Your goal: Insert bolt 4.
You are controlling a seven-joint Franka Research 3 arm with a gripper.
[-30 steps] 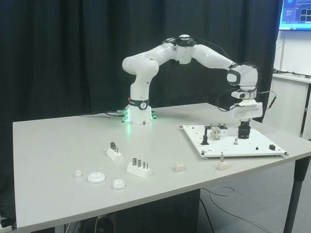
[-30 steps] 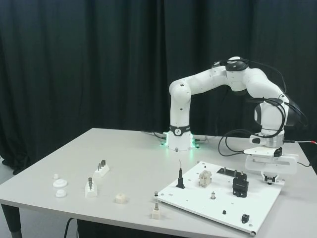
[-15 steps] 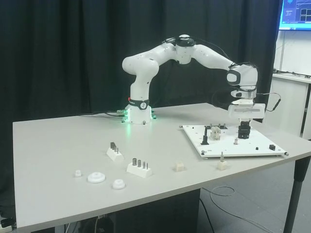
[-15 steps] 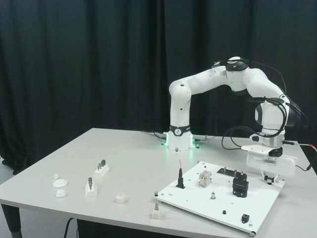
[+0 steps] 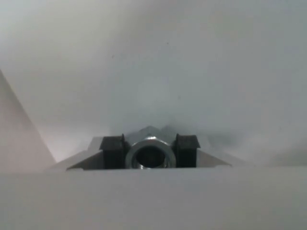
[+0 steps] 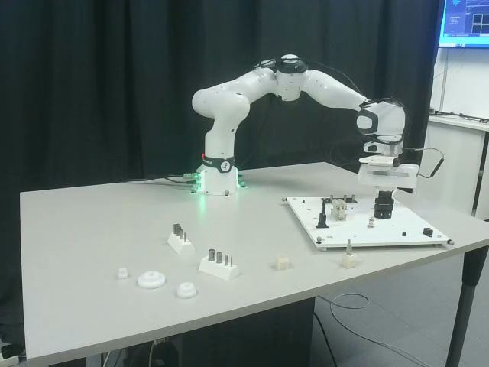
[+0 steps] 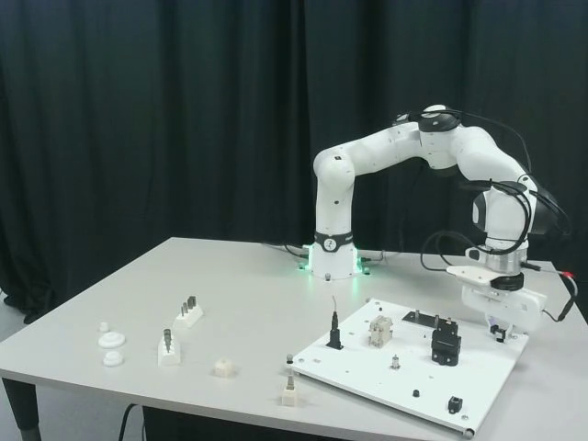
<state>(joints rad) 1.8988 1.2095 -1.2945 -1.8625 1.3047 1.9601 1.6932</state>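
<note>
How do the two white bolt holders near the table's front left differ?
The nearer holder carries three grey bolts in a row; the farther holder carries two. The nearer one looks longer, the farther one shorter. Both are white blocks standing on the grey table with their bolts upright.

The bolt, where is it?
In the wrist view the bolt sits between the two black fingers, above the white board at the table's far end from the base.
</note>
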